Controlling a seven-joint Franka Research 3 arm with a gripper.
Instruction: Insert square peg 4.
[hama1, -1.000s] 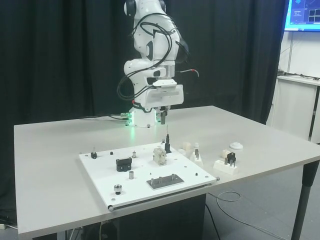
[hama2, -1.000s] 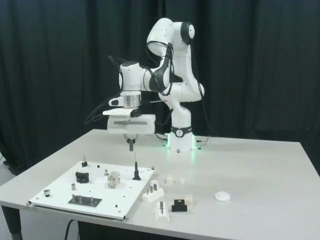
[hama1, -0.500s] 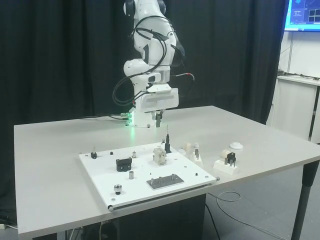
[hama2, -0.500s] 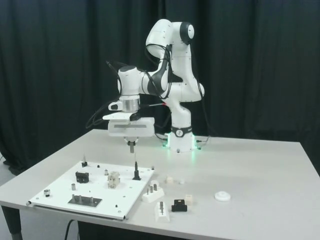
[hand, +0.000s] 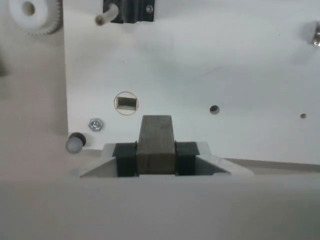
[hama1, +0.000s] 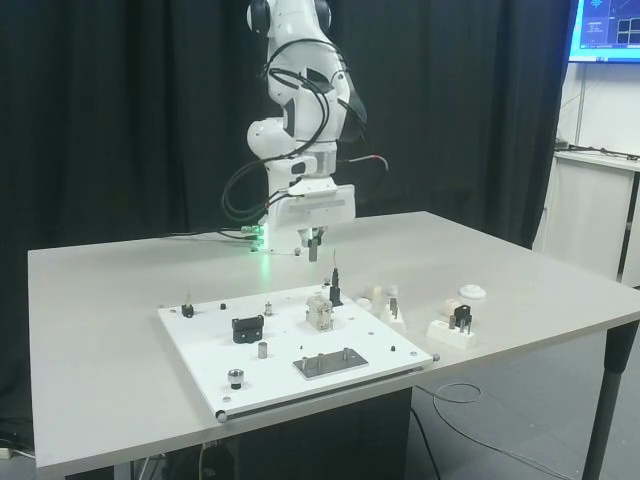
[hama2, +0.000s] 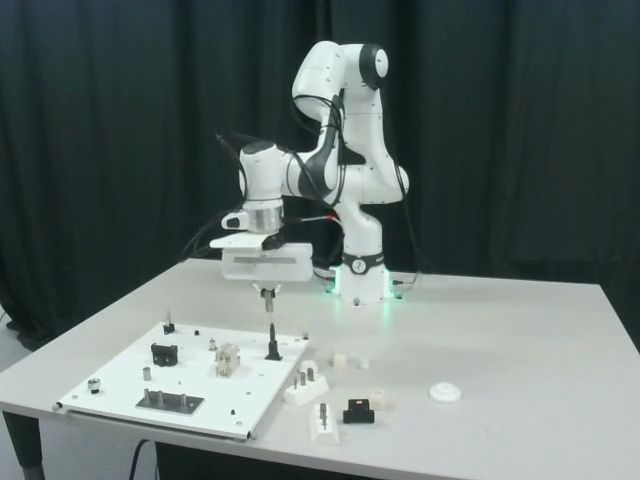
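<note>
Black fingertips of the gripper (hand: 156, 159) are clamped on the grey square peg (hand: 156, 145), hanging above the white board (hand: 210, 70), near its rectangular slot (hand: 126, 103).

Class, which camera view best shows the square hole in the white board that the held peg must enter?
The wrist view: the dark square hole, ringed by a thin circle in the white board, lies plainly beyond the grey square peg clamped in the gripper. In both room views the board shows, but the hole cannot be made out.
</note>
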